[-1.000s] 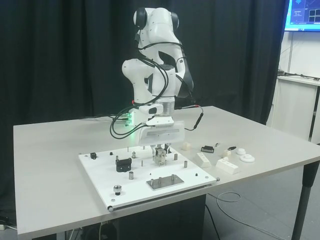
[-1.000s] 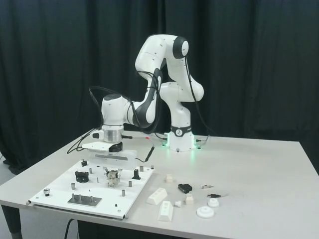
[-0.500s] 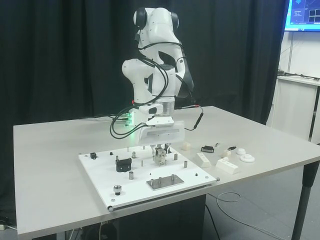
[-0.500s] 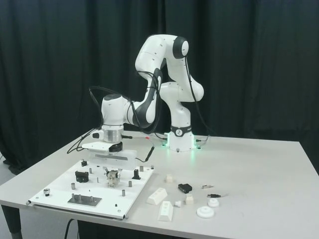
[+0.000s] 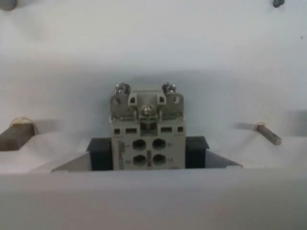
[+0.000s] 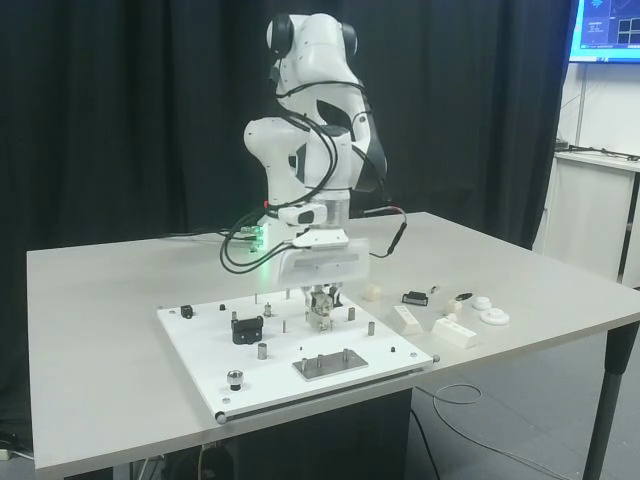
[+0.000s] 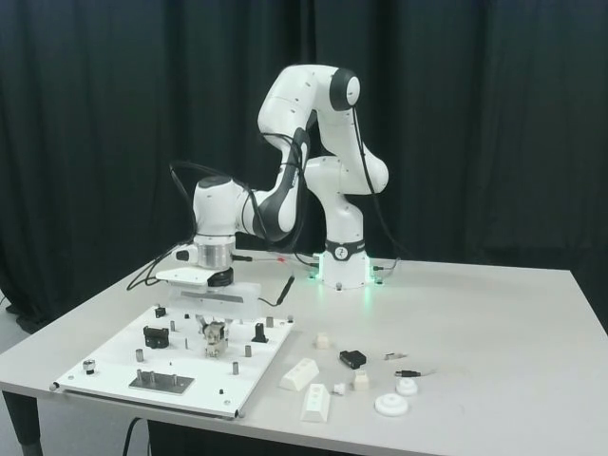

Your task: Remove waterproof.

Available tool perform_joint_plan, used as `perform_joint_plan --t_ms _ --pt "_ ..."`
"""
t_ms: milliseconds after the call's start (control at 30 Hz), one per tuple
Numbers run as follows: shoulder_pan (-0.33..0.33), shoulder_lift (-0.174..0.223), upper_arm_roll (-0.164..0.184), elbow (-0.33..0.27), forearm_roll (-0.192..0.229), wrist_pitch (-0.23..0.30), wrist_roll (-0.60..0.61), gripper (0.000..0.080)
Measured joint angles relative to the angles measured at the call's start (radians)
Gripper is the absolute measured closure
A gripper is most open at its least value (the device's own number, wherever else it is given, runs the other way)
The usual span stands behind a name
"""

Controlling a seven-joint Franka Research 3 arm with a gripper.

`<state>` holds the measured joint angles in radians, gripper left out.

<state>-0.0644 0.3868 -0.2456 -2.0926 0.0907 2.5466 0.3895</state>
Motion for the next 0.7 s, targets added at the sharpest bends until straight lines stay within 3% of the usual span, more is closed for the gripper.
perform_joint_plan --t_ms 133,367,700 --pt "0.0 -0.025 -0.005 0.002 -0.024 -0.006 -0.007 0.0491" --pt "0.0 -0.064 -0.01 0.003 -0.024 -0.053 -0.007 0.0491" --pt "0.0 -0.076 -0.011 0.002 -0.022 -0.07 -0.006 0.0491"
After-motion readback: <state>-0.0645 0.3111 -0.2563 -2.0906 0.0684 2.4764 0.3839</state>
